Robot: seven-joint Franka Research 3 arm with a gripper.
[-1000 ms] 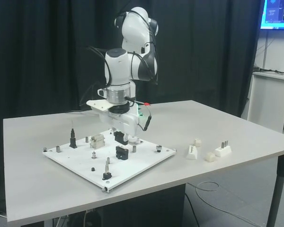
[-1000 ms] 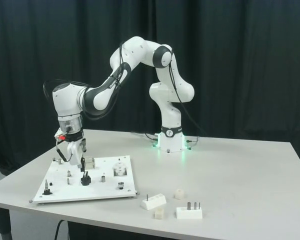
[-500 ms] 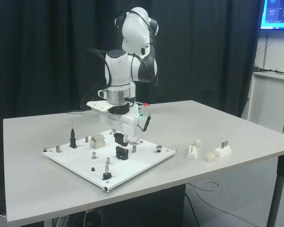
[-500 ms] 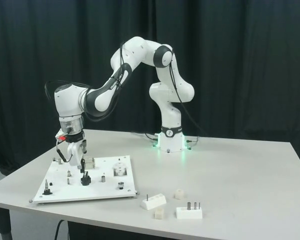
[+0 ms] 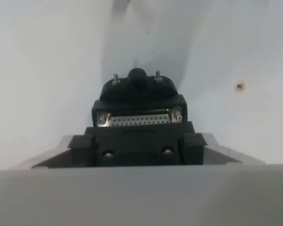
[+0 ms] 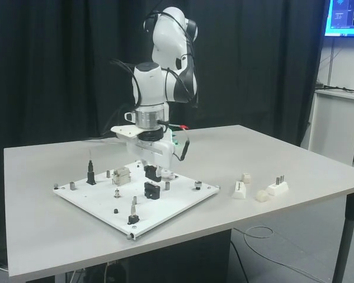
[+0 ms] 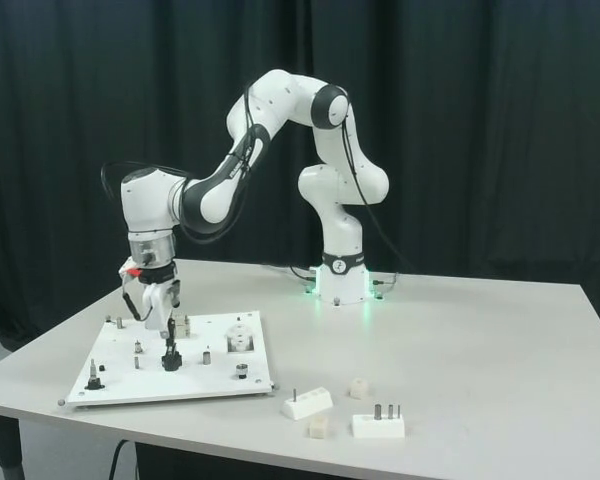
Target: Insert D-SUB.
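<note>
One small lift: insertion not yet made.
Jaws, clenched on the black D-SUB plug [image 5: 137,147], had risen slightly, hanging above the upturned socket [image 5: 139,118] on the white board [image 6: 183,198], unmated.

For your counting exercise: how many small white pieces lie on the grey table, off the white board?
4, clustered beside the board: a one-pin block, a two-pin block, a cube and a smaller piece. None seem hidden.

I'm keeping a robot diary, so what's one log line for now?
claw shut on plug | plug above socket, not in | socket on white board
</note>
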